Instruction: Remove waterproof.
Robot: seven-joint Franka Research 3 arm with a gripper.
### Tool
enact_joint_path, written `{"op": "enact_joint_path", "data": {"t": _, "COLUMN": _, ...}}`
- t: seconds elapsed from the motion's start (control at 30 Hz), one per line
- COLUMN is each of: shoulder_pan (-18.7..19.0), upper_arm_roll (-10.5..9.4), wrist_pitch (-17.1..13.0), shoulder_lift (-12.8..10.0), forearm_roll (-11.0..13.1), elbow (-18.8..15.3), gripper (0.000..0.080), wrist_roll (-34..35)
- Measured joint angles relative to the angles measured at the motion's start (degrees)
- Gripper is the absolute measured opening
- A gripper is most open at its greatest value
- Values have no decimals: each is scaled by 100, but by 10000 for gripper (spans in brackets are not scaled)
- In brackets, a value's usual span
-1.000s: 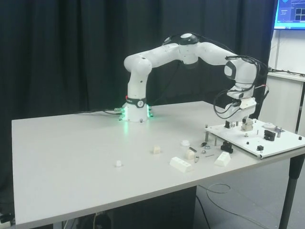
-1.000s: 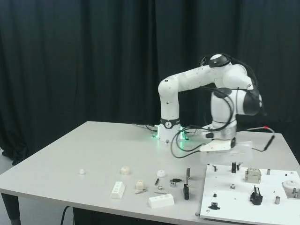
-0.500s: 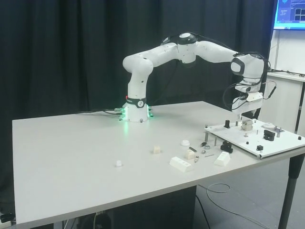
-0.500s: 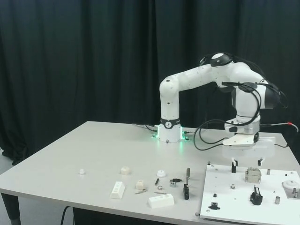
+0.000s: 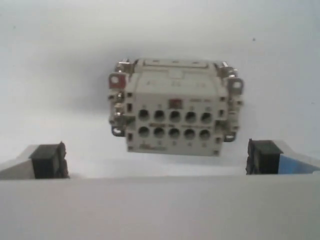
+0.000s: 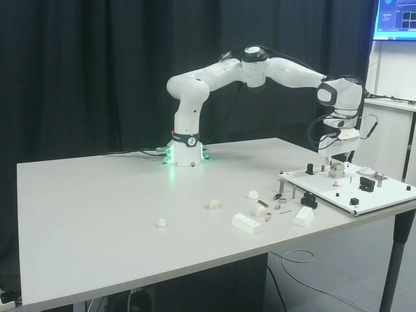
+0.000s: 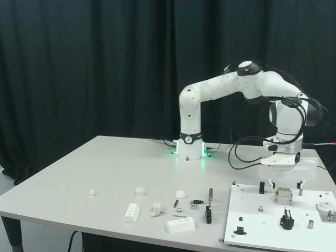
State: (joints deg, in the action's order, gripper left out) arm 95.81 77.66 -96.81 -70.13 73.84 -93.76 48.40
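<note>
The waterproof connector (image 5: 172,120), a pale block with two rows of round sockets and metal corner lugs, stands on the white board (image 6: 383,198) at the table's right end. In the room views the connector (image 6: 336,170) (image 7: 283,196) sits directly under my gripper (image 6: 336,158) (image 7: 285,184). In the wrist view my gripper (image 5: 155,159) is open, with the black fingertips (image 5: 47,160) spread wider than the connector and not touching it. Nothing is held.
The board (image 7: 262,226) also carries small black parts (image 7: 286,220) and a white round piece (image 7: 325,206). Loose white blocks (image 6: 247,223) (image 6: 303,216), a white cap (image 6: 162,222) and small metal bits (image 7: 194,203) lie on the grey table beside the board.
The arm has swung outward along the board and lowered slightly, so the gripper now hangs right over the connector instead of beside it.
</note>
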Motion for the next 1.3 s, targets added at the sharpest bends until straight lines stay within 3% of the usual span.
{"op": "enact_joint_path", "data": {"t": 0.37, "shoulder_pan": 14, "upper_arm_roll": -170, "wrist_pitch": -404, "shoulder_lift": -1, "forearm_roll": -128, "elbow": 37, "gripper": 800, "wrist_roll": 144}}
{"op": "enact_joint_path", "data": {"t": 1.3, "shoulder_pan": -46, "upper_arm_roll": -226, "wrist_pitch": -484, "shoulder_lift": -2, "forearm_roll": -239, "elbow": 37, "gripper": 800, "wrist_roll": 155}}
